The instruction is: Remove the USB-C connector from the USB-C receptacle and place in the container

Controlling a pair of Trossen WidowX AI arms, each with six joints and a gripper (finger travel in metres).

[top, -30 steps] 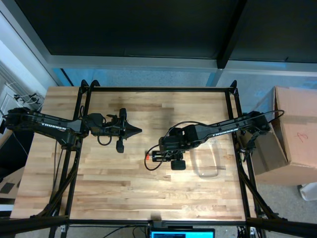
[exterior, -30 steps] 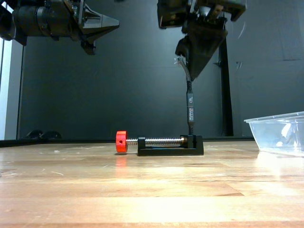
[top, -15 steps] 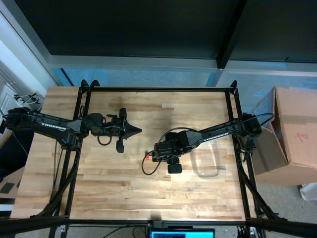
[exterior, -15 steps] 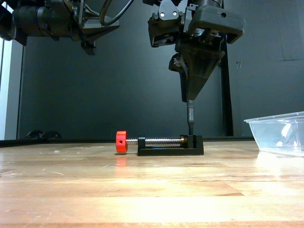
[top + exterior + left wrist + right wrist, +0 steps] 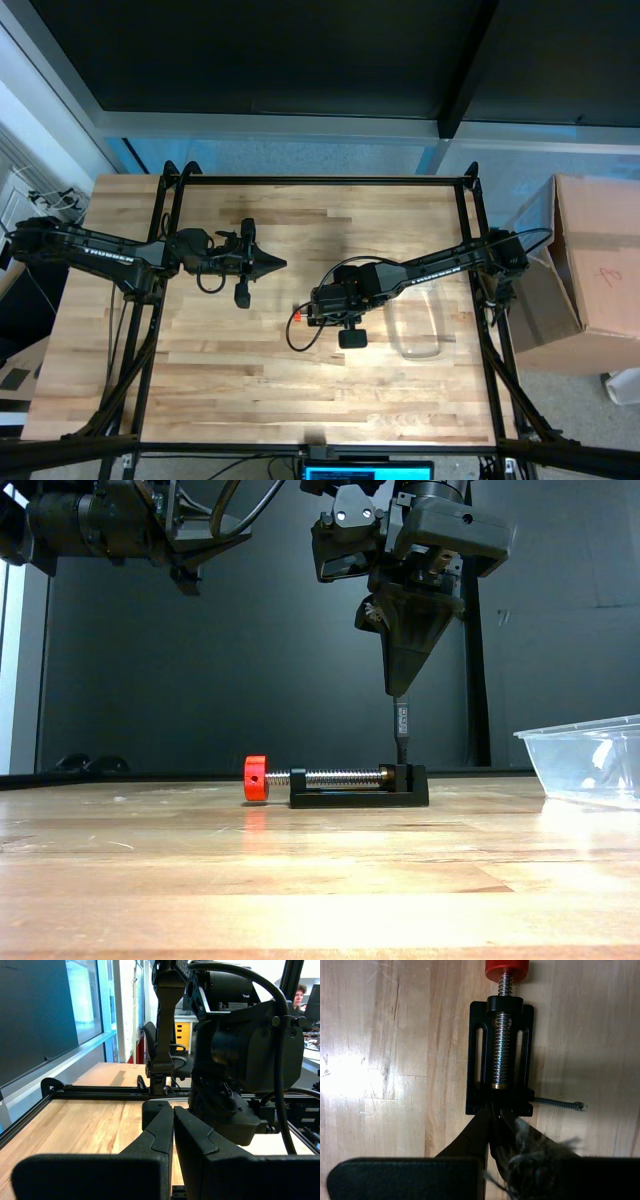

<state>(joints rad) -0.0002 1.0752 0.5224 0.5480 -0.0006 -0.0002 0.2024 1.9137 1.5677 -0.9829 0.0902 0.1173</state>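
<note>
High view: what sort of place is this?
Probably a robotics lab: a framed wooden table, a cardboard box beside it. The left pincer hangs shut over the table's left half; the right pincer grips the USB-C connector, upright in the clamp.

Right tool point(image 5: 398, 691) lower, closer to USB-C connector point(image 5: 402, 723).

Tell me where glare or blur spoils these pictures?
Right wrist view: glare whitens the table; frayed cable blurs beside the right gripper, shut on the USB-C connector standing upright in its receptacle. Low view: the clear container glints. Left wrist view: the left gripper, shut, raised above the table's left side, shows dark against bright windows.
</note>
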